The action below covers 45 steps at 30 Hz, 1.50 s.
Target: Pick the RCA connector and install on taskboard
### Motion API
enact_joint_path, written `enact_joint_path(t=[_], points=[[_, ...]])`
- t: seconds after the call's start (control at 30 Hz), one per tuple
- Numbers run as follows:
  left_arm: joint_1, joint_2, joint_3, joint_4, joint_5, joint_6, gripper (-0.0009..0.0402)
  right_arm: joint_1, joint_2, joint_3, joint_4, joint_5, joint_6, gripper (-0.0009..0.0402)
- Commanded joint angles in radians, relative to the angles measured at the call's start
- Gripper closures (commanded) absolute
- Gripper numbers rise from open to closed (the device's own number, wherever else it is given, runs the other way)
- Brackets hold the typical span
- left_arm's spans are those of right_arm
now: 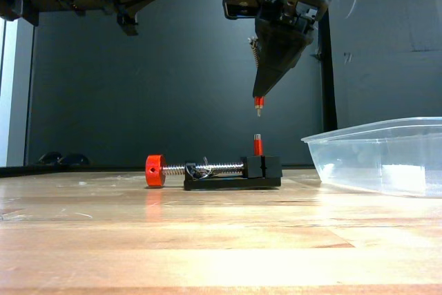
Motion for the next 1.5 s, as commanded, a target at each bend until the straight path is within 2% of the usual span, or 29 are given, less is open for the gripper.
enact_joint_path(t=[0.03, 0.47, 1.5], points=[[0.0, 0.0, 0.0, 0.0, 0.0, 0.0, 0.0393, -0.002, 0.007, 0.0, -0.001, 0.001, -0.003, 0.0389], [0.0, 0.0, 0.0, 0.0, 0.0, 0.0, 0.0393, -0.003, 0.039, -0.005, 0.026, 0.001, -0.003, 0.0389], [0.0, 0.0, 0.0, 0.0, 0.0, 0.0, 0.0393, -0.005, 0.039, -0.041, 0.056, 0.009, -0.009, 0.0389]])
